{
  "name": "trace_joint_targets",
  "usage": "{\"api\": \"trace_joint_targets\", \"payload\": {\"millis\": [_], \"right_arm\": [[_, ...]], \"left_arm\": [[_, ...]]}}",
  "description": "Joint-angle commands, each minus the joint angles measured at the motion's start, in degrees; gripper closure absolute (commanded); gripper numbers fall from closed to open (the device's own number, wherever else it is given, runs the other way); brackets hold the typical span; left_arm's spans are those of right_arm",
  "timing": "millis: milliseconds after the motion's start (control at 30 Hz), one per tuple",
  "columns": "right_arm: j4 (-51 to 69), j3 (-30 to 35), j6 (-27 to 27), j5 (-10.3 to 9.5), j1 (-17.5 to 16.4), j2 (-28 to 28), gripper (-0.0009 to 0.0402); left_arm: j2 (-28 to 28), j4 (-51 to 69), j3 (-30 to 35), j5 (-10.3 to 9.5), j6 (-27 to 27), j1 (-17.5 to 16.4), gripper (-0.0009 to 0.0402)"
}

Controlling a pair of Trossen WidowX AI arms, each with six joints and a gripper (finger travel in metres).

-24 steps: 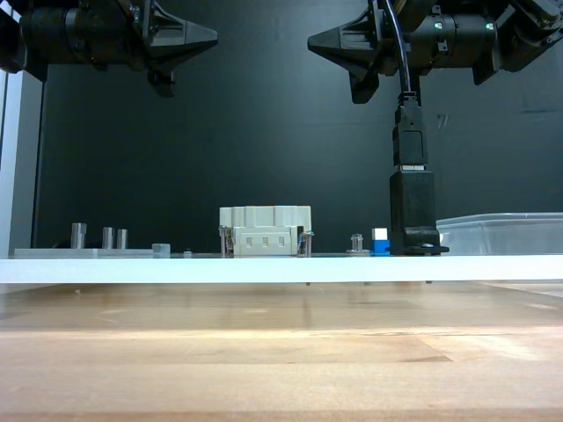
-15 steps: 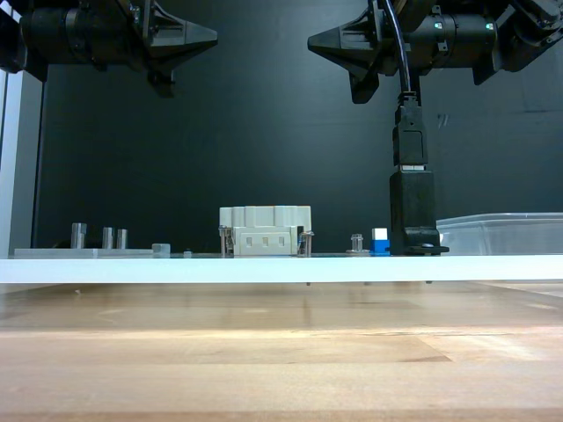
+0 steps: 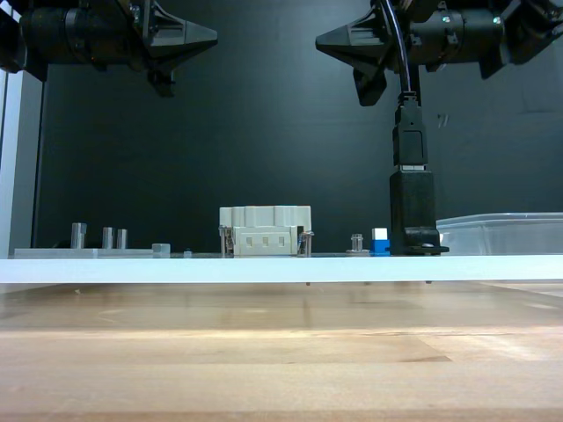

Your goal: Remove the USB connector from the USB hub and place in the container

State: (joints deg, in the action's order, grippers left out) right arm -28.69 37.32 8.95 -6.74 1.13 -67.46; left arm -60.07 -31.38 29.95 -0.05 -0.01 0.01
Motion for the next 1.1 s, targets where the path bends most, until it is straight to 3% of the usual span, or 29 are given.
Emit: {"api": "trace_joint_targets", "payload": {"millis": [33,333,433,633,900,1100], "right_arm": [[9.81,2.97,1.33,0.07,-0.17,2.05,0.0393],[43.98,15.72,0.52,0.81,-3.67,2.95,0.0393],[51.43,19.56,0.61,3.87,-6.01,2.67,0.0393],[62.99,26.23,1.36,12.83,-11.67,1.42,0.0393],[71.67,31.74,6.71,16.35,-17.25,-1.70,0.0393],[73.88,33.46,10.36,16.85,-21.90,-4.96,0.0376]], "left_arm": [[-0.02,-0.02,0.00,0.02,0.02,0.00,0.0392],[-0.02,-0.02,0.00,0.02,0.02,-0.02,0.0392],[-0.02,-0.02,0.00,0.02,0.02,-0.02,0.0392],[-0.02,-0.04,0.00,0.02,0.02,0.00,0.0392],[-0.02,-0.04,0.00,0.02,0.02,0.00,0.0392],[-0.02,-0.02,0.00,0.02,0.02,0.00,0.0392]]}}
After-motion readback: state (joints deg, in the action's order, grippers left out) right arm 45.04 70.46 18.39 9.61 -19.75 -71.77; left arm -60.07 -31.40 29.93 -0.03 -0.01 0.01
